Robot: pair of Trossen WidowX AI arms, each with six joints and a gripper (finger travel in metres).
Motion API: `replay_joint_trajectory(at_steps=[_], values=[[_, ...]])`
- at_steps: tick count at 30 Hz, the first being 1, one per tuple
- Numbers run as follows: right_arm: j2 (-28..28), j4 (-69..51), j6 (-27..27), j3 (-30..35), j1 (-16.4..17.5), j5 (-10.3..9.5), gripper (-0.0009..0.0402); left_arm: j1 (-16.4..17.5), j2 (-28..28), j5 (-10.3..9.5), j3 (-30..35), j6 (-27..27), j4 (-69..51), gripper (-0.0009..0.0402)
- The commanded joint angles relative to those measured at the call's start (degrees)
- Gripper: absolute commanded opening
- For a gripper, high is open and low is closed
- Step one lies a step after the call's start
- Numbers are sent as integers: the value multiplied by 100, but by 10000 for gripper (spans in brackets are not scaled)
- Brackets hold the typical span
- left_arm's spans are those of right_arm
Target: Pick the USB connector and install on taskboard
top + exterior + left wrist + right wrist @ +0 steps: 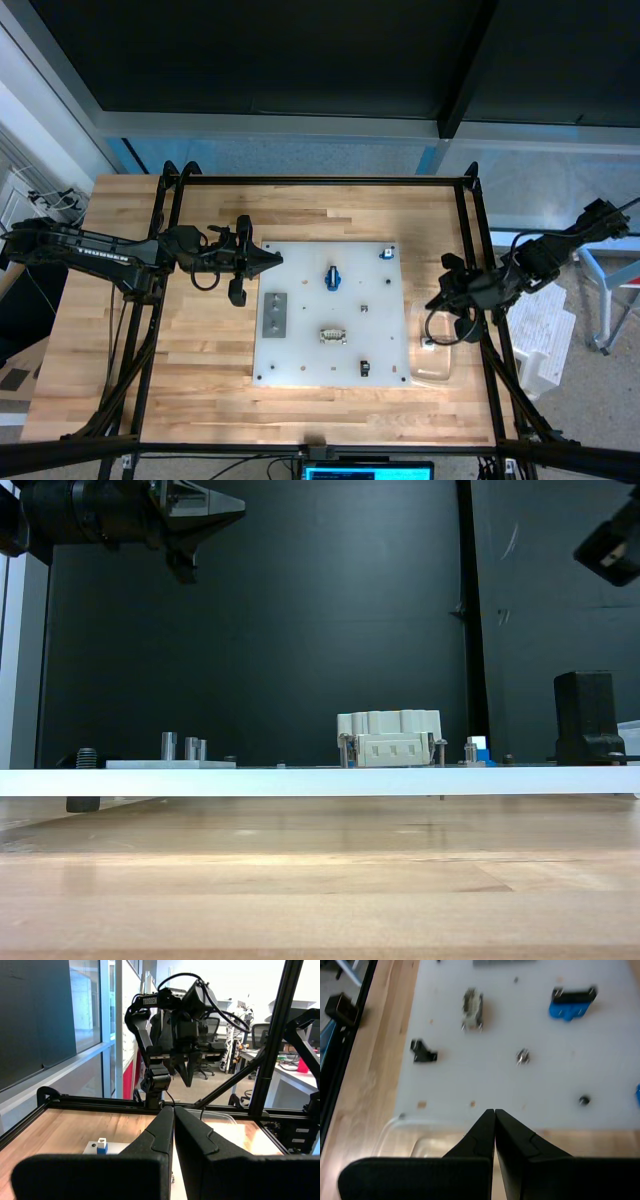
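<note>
the right gripper (494, 1110) hung above the clear plastic tray (445, 372) beside the flat white square taskboard (300, 350), fingers pressed together. the tiny black usb connector could not be made out, though it likely lay in that tray. the pick called for spreading the fingers before descending. the left gripper (270, 259), likewise pressed together, hovered at the board's left edge.

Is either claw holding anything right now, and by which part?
Nothing is held. The left gripper, raised above the left edge of the taskboard, and the right gripper, by the clear tray, are both shut and empty.
</note>
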Motion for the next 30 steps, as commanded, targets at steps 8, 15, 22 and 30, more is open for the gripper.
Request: replay_joint_trajectory(at_steps=[8, 15, 22, 30], values=[[387, -632, 1108, 0, 837, 0, 0, 0, 2, 0, 0, 2, 2, 0], [704, -920, 1853, 0, 1370, -9, 0, 0, 2, 0, 2, 2, 2, 0], [1178, -946, 2299, 0, 1742, -17, 0, 0, 2, 0, 2, 2, 2, 0], [1589, -1012, 2817, 0, 2065, -61, 3, 0, 2, 0, 0, 2, 2, 0]])
